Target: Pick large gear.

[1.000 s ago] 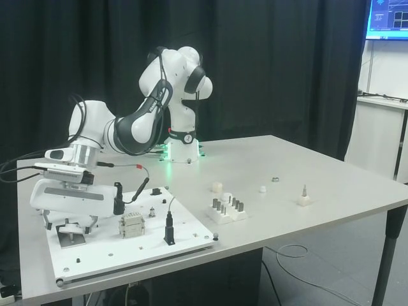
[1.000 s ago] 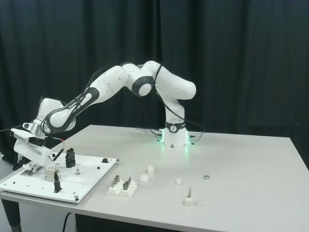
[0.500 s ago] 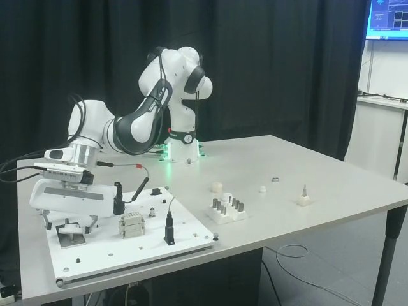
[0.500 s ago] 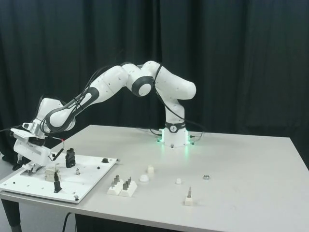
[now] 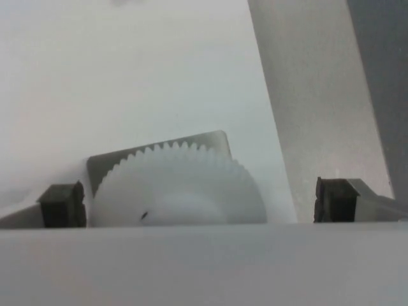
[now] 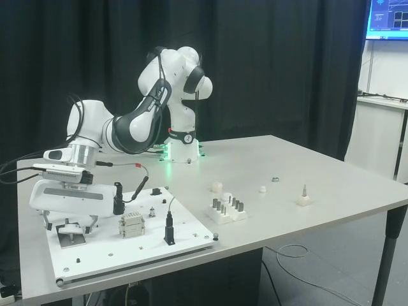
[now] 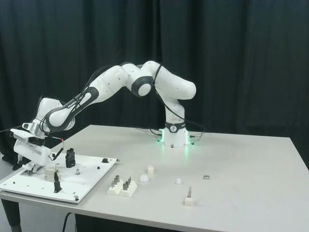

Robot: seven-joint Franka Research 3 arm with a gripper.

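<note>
Two fingertips (image 5: 62, 205) stood apart, w/ the gripper (image 5: 199, 207) straddling the large gear (image 5: 177, 191); you could see the gear between them, nearer one tip, touching neither. It was white, toothed, round, lying on a flat grey plate (image 5: 215, 141) atop the white board (image 6: 127, 245). That board sat at the grey table (image 6: 331, 178) edge, black curtain (image 7: 241, 58) behind.

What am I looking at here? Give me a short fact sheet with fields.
Arm: white, reaching over the board
Gripper: open, fingers either side of the gear
Gear: white, toothed, on a grey plate, not yet gripped
Board: white, at the table edge
Elsewhere on table: peg blocks, small white parts
</note>
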